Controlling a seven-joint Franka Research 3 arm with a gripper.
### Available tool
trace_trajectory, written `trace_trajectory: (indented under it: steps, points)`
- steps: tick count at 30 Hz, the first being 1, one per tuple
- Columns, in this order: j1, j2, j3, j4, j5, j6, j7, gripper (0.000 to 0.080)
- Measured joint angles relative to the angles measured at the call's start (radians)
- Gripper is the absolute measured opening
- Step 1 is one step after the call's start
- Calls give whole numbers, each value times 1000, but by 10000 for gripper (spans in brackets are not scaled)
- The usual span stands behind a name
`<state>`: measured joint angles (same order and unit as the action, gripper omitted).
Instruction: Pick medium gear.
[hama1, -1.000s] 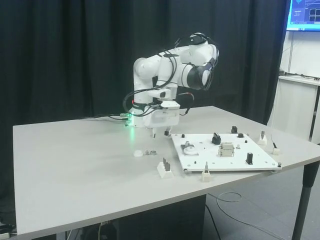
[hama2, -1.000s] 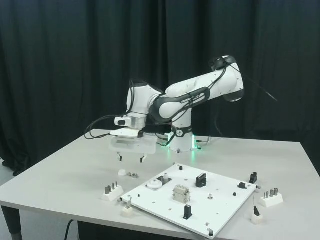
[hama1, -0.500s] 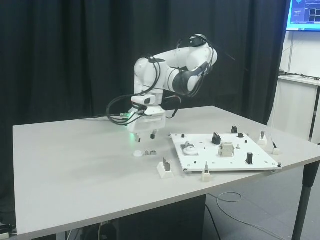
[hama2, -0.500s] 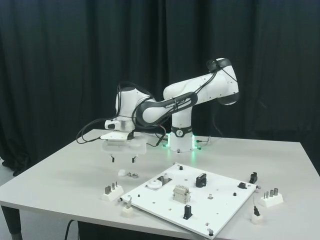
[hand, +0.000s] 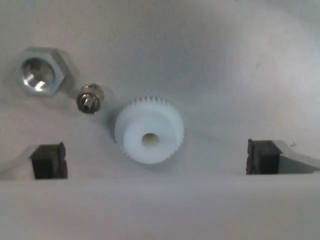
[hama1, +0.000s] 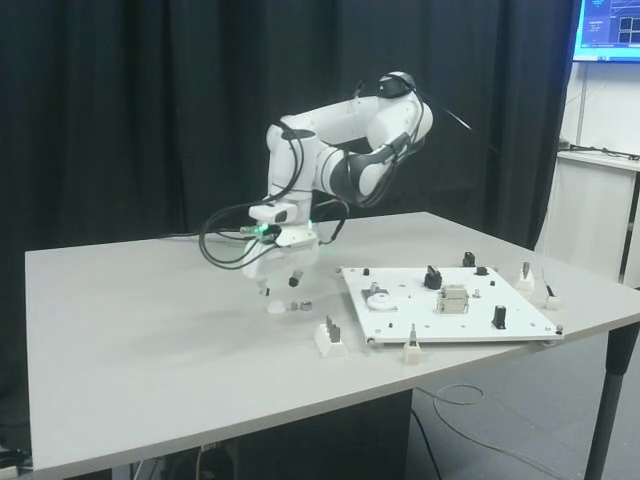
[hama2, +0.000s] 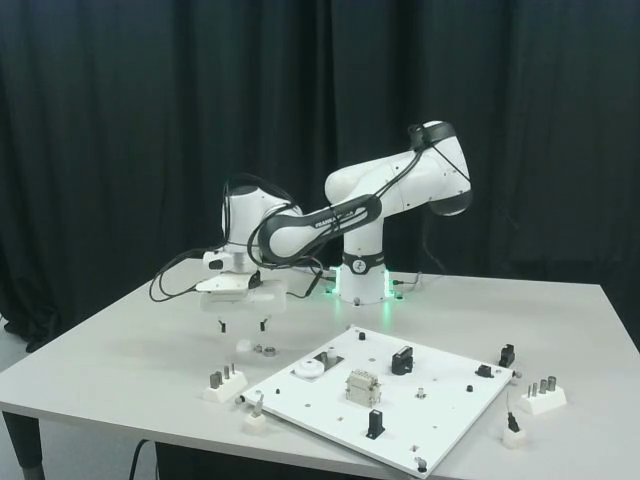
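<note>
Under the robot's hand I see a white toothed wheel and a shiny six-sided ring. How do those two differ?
The white gear is round with fine teeth around its rim; the grey nut has six flat sides. The gear looks wider, with a small centre hole; the nut's hole takes up most of it. The gear is matte, the nut shiny. Both lie flat on the table, apart from each other.

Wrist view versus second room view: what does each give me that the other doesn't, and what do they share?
Only the wrist view shows the medium gear's teeth and centre hole, a hex nut and a small metal part beside it, with the open claw fingertips either side of the gear. Only the second room view shows the whole arm, the white board with its parts, and the claw hanging above the table, not touching. Both show the gear lying flat on the table under the claw.
</note>
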<state>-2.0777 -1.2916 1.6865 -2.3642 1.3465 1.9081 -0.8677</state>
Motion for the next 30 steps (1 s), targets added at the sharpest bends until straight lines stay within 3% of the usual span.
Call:
trace_trajectory:
  steps: [30]
  points:
    - [-22,-27,85,-17,72,33,-51,800]
